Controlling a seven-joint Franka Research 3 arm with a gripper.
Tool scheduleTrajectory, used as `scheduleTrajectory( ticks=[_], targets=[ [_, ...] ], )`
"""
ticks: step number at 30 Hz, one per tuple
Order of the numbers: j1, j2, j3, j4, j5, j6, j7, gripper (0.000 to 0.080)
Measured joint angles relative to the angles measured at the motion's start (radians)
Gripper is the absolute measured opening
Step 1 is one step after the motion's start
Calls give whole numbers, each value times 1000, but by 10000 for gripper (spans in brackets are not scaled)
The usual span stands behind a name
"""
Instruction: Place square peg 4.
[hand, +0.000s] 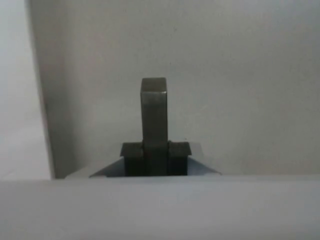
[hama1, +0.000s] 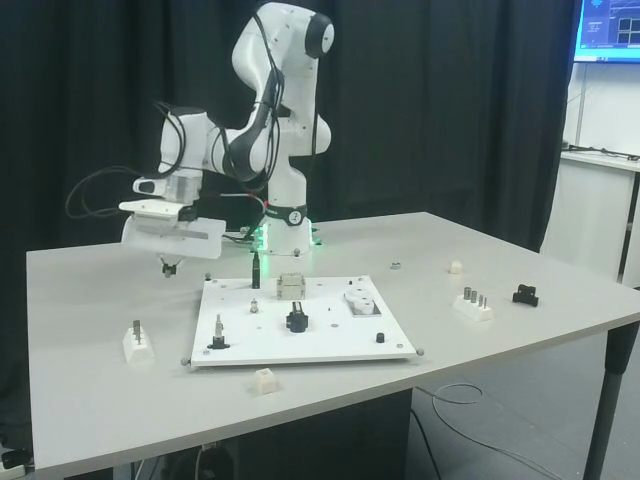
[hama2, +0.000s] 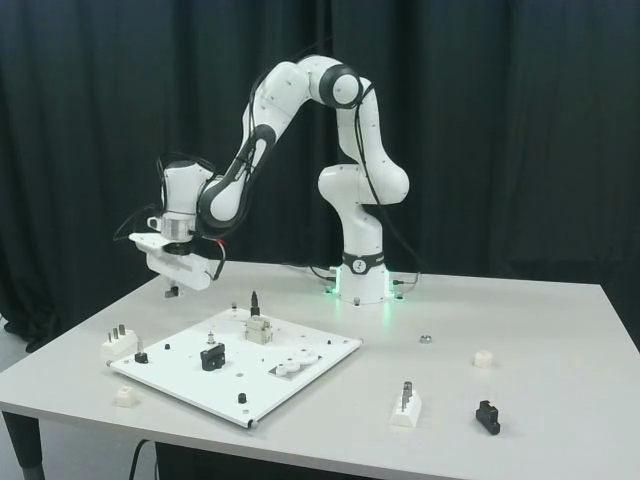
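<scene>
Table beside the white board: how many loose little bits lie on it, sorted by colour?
Black: 1 (clip)
Grey: 1 (ring)
White: 4 (peg holder near clip, other peg holder, front block, far block)
Total: 6

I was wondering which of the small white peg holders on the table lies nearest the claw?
The holder left of the white board in the first room view, almost below the claw. The other holder stands beyond the board's far side.

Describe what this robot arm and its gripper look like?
The arm is white with rounded segments and black bands at its joints. Black cables loop from its wrist. A green light glows at its base. The gripper has a flat white body and two small black fingers.
</scene>
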Motion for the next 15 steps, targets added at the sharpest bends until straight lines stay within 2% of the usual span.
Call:
scheduleTrajectory(
  ticks=[10,15],
  targets=[
    [-21,89,17,28,111,-1,-103,93],
    [-40,120,37,41,167,-3,-160,93]
  ],
)
